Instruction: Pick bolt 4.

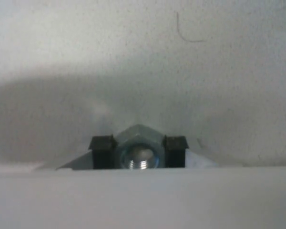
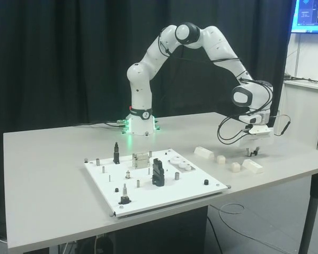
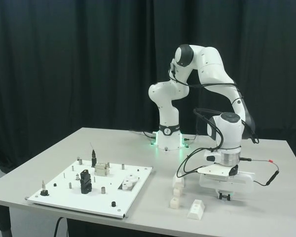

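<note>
Wrist view, nearest first: gripper clamped on bolt 4, two black fingertips pressed against its flat sides, threaded bore facing the lens. Grey metal, hexagonal outline, a peaked top between the pads, more like a nut or hollow hex piece than a plain shank. Behind it only grey table, apparently a little below, so grasp judged made and lift begun or about to begin; carrying away judged left. Farther out, second room view: gripper low near the tabletop's right front corner, beside small white blocks. Farther still toward the left front edge, white assembly board with pegs and black fixtures, well apart from the hand.
</note>
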{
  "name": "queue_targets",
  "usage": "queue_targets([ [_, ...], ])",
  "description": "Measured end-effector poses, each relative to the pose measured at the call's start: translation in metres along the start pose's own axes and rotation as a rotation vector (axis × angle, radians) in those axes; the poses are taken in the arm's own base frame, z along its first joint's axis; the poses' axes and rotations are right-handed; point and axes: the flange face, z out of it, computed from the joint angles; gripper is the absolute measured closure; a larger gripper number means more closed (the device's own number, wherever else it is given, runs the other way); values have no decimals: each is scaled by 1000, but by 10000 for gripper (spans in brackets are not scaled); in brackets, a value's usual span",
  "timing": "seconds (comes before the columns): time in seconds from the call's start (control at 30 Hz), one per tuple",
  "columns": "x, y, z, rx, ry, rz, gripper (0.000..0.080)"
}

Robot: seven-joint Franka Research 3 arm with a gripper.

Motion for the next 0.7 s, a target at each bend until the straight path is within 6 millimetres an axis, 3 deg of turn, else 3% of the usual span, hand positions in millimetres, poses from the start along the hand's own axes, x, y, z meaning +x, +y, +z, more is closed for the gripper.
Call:
queue_targets([
  [0.33,1,-2,-2,5,1,1,578],
  [0.7,3,-6,-19,-10,-15,7,578],
])
